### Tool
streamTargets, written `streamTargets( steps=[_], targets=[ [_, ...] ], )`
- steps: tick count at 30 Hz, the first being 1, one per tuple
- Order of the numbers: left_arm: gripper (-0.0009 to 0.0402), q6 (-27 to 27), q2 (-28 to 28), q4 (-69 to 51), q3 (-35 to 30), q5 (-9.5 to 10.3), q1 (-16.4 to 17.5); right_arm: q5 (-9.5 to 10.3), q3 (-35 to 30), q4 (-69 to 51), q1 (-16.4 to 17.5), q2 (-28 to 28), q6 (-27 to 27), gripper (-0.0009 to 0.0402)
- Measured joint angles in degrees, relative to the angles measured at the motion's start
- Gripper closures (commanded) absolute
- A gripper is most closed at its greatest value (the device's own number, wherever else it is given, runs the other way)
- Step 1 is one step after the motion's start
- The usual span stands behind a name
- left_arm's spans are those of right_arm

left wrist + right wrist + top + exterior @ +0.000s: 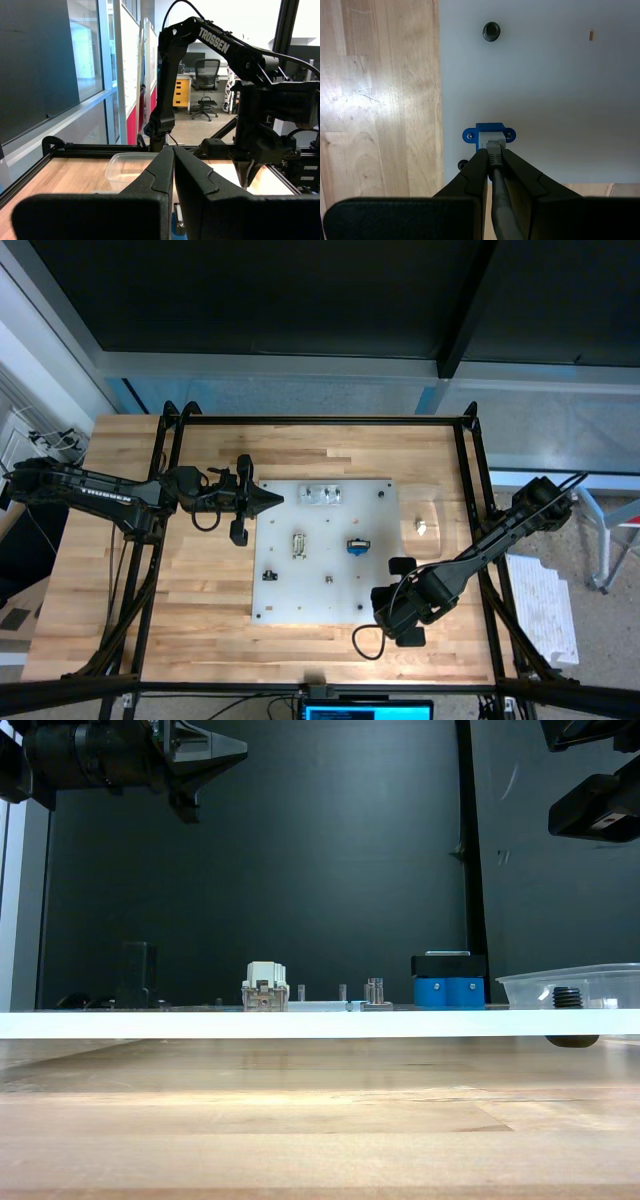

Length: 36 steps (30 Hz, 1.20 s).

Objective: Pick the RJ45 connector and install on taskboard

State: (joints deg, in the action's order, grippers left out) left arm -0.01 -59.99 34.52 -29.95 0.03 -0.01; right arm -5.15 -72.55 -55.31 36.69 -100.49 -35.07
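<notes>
The taskboard [320, 585] is a white square plate lying mid-table with small fittings on it. My right gripper [493, 153] hangs high over the board's near right corner [393, 612]. It is shut on the RJ45 connector [495, 146], a whitish plug on a grey cable that runs back between the fingers. Seen from the right wrist, the plug lines up with a blue fitting [489, 135] on the board [545, 90]. My left gripper [266, 500] is shut and empty. It hovers over the board's left edge, high above it in the low view [236, 755], and points right.
A clear plastic tray [428, 512] sits just right of the board, with a small whitish piece in it. On the board stand a beige socket [298, 545], the blue fitting [357, 547] and a clear part [322, 496]. A black frame surrounds the table.
</notes>
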Motion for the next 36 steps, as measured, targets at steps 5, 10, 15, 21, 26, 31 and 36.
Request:
streamTargets(
  steps=[5, 10, 15, 21, 26, 31, 36],
  targets=[
    [0.0393, 0.00, 0.00, 0.00, 0.02, -0.02, 0.00, -0.04, 0.50, 0.52, 0.07, 0.02, -0.02, 0.0392],
    [0.0393, 0.00, 0.00, 0.00, 0.00, -0.02, 0.00, 0.02, 0.48, 0.50, 0.09, 0.13, -0.02, 0.0390],
    [0.0393, 0.00, 0.00, 0.02, 0.00, -0.02, 0.00, 0.11, 0.42, 0.46, 0.09, 0.13, -0.02, 0.0378],
    [0.0393, 0.00, 0.00, 0.02, 0.00, 0.00, 0.00, 0.20, 0.02, 0.20, 0.09, 0.11, -0.02, 0.0359],
    [0.0393, 0.00, 0.00, 0.02, 0.02, -0.02, 0.00, 0.31, -0.15, 0.37, 0.09, 0.37, -0.02, 0.0340],
    [0.0393, 0.00, 0.00, 0.02, 0.00, 0.00, 0.00, 0.48, -0.42, 0.76, 0.09, 0.39, -0.07, 0.0300],
    [0.0393, 0.00, 0.00, 0.02, 0.00, 0.00, 0.00, 0.76, -0.68, 0.74, 0.11, 0.63, -0.22, 0.0261]
  ],
)
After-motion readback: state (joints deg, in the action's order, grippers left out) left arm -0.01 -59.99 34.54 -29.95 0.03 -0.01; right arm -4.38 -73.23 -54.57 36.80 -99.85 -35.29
